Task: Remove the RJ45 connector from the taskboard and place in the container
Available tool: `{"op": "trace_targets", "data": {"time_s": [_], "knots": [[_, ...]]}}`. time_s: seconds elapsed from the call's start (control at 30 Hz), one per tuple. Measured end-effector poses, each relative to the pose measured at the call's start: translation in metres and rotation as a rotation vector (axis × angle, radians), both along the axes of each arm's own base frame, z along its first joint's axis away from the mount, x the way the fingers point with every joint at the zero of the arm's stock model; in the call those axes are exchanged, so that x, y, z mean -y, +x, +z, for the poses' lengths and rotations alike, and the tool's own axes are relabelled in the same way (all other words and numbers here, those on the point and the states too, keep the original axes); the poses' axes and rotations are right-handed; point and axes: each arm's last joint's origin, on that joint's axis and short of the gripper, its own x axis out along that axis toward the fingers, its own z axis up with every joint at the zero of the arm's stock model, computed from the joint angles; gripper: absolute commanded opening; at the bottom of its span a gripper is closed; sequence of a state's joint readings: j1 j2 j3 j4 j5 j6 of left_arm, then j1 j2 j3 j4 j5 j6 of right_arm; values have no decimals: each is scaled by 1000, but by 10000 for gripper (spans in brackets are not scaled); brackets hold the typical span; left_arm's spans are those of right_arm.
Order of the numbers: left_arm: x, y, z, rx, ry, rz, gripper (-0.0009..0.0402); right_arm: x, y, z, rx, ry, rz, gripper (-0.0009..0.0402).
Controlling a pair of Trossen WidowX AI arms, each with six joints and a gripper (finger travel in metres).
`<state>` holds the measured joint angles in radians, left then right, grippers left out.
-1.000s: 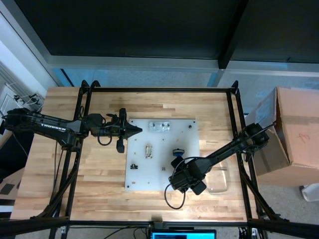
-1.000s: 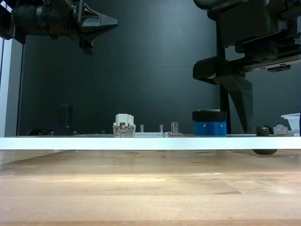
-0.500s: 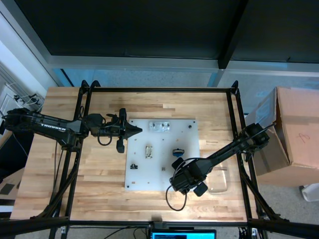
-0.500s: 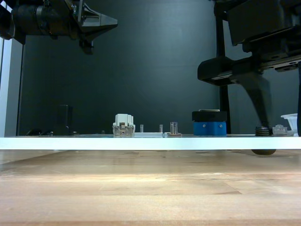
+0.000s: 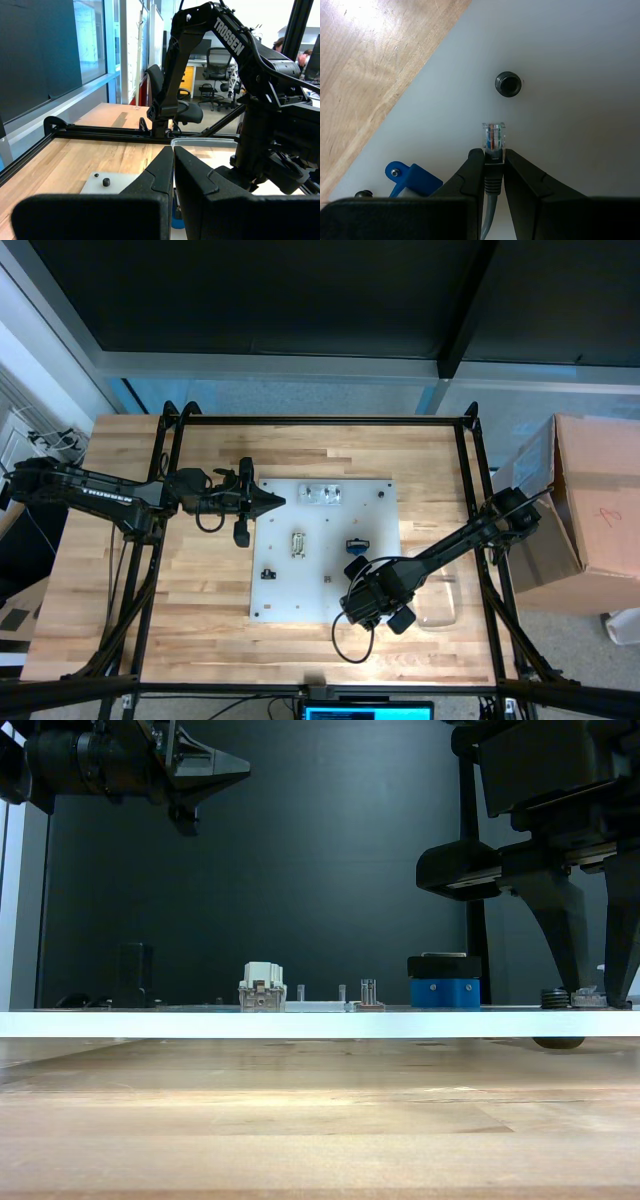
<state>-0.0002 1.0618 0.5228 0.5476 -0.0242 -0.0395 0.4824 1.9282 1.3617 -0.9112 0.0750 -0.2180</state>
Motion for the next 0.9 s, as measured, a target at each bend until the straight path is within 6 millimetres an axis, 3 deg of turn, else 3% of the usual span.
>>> {"op": "trace_targets", "data": {"time_s": [0.13, 0.57, 0.7, 0.9], "knots": [[0, 0, 0, 0, 0, 0, 0, 3, -4, 10, 17, -11, -3, 1], [0, 0, 0, 0, 0, 0, 0, 18, -33, 70, 83, 40, -54, 2], [0, 0, 0, 0, 0, 0, 0, 20, -50, 83, 89, 58, -88, 2], [0, 0, 0, 0, 0, 0, 0, 24, -83, 83, 78, 73, -137, 2]]}}
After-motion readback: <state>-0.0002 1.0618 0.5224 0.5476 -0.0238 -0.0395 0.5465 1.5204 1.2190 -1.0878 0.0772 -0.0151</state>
